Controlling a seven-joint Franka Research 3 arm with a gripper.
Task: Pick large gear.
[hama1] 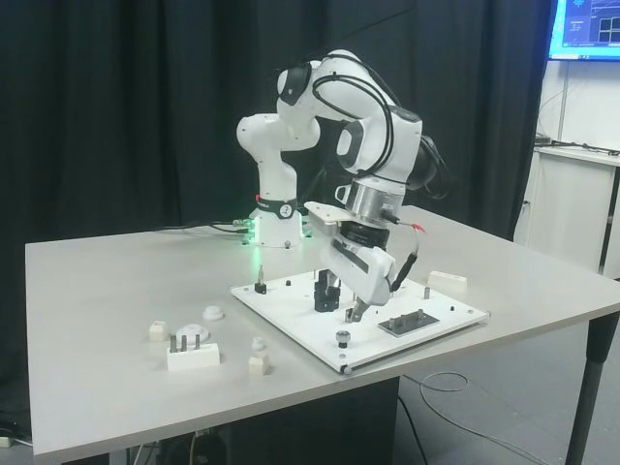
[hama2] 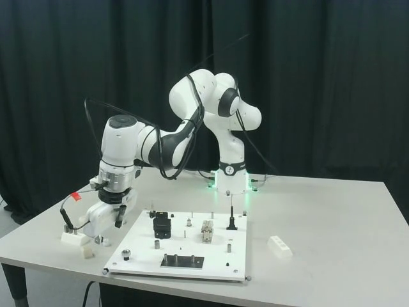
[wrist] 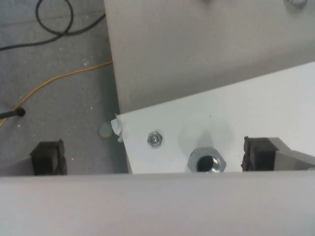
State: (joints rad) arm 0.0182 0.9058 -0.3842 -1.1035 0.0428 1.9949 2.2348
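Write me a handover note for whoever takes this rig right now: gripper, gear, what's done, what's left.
Gripper: open, empty, low over a corner of the white board near the table edge; the wrist view shows only two nuts on the board between the fingers.
Large gear: probably the white round part lying on the table beside the board, apart from the gripper; I cannot confirm which part it is.
Done: nothing picked.
Left: identify the gear, move over it, close on it, lift.
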